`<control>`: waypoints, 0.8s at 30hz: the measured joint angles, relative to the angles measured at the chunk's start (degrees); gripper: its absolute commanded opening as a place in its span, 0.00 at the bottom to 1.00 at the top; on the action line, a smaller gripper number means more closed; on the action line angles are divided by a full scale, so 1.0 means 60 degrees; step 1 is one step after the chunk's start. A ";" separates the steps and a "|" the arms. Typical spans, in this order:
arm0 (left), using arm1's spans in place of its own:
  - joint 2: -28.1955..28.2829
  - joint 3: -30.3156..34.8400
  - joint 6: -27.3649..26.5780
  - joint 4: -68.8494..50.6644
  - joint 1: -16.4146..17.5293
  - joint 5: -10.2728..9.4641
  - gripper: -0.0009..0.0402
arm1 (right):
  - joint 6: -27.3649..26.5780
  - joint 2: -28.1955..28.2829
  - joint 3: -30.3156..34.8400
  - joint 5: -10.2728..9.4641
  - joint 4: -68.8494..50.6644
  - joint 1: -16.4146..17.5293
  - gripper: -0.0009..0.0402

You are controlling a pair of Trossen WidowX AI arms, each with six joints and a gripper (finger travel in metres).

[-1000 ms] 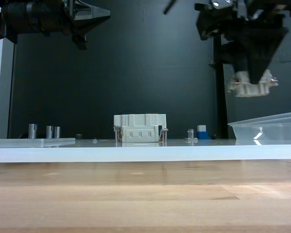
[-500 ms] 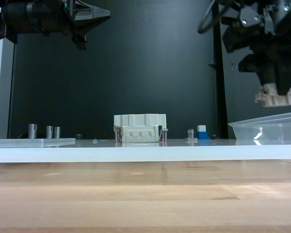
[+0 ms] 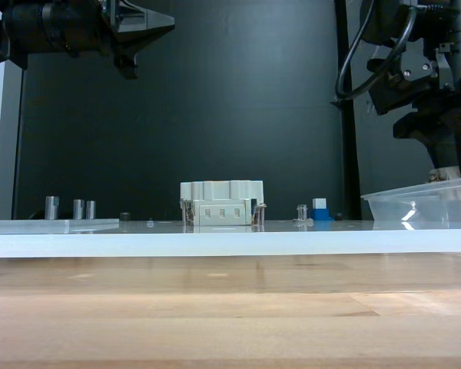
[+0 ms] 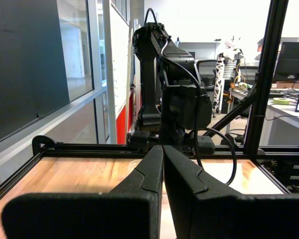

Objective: Remove the HAN10-E connector and place it in the container

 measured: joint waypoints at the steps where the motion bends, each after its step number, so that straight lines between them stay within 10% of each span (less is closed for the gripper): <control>1: 0.0000 0.0004 0.0000 0.0000 0.0000 0.0000 0.02 | 0.0004 0.0000 -0.0044 0.0004 0.0109 0.0000 0.02; 17: 0.0000 0.0000 0.0000 0.0000 0.0000 -0.0004 0.02 | 0.0022 0.0051 -0.0962 0.0004 0.1202 -0.0004 0.03; 24: 0.0000 0.0000 0.0000 0.0000 0.0000 0.0000 0.02 | 0.0015 0.0277 -0.0973 0.0000 0.1260 -0.0004 0.20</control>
